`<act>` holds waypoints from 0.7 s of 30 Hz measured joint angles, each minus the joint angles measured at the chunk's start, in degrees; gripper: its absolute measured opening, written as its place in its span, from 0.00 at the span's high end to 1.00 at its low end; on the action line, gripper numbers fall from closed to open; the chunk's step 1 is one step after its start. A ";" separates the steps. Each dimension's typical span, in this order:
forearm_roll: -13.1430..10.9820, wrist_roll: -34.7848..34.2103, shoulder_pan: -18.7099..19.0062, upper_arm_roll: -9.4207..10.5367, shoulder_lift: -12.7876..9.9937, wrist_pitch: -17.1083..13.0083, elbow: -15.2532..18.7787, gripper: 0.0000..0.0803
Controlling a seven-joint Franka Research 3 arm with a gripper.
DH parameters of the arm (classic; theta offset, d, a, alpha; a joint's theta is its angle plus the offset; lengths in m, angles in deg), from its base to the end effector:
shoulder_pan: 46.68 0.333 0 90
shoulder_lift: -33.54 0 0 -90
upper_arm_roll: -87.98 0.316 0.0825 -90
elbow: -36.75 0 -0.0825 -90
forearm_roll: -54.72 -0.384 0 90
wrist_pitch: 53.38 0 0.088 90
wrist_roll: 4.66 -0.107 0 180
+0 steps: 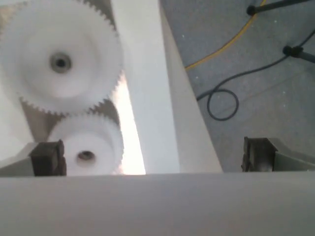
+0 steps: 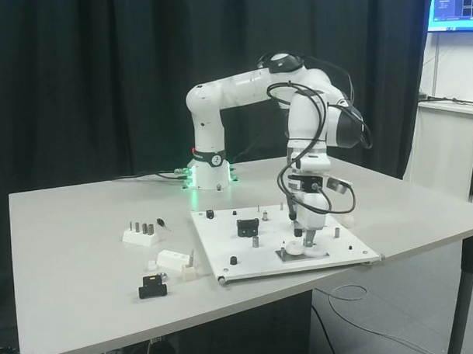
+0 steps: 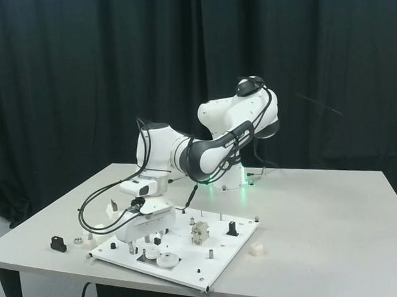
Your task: Insert medium gear.
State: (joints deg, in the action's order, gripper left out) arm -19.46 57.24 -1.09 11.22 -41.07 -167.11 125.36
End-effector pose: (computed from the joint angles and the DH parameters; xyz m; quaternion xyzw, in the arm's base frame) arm 0.7009 -0.0833 0.2511 0.9762 0.1928 0.0644 0.0751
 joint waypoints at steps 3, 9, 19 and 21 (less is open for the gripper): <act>0.00 -0.06 -0.66 0.37 -0.01 -0.54 -0.49 0.00; 0.00 -1.40 -2.02 1.46 -0.02 -1.66 -1.56 0.00; 0.00 -2.27 -3.47 2.53 -0.06 -2.42 -2.72 0.00; 0.00 -2.27 -3.61 2.67 -0.07 -2.45 -2.75 0.00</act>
State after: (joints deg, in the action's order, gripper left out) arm -19.46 54.97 -4.70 13.90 -41.15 -169.56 122.61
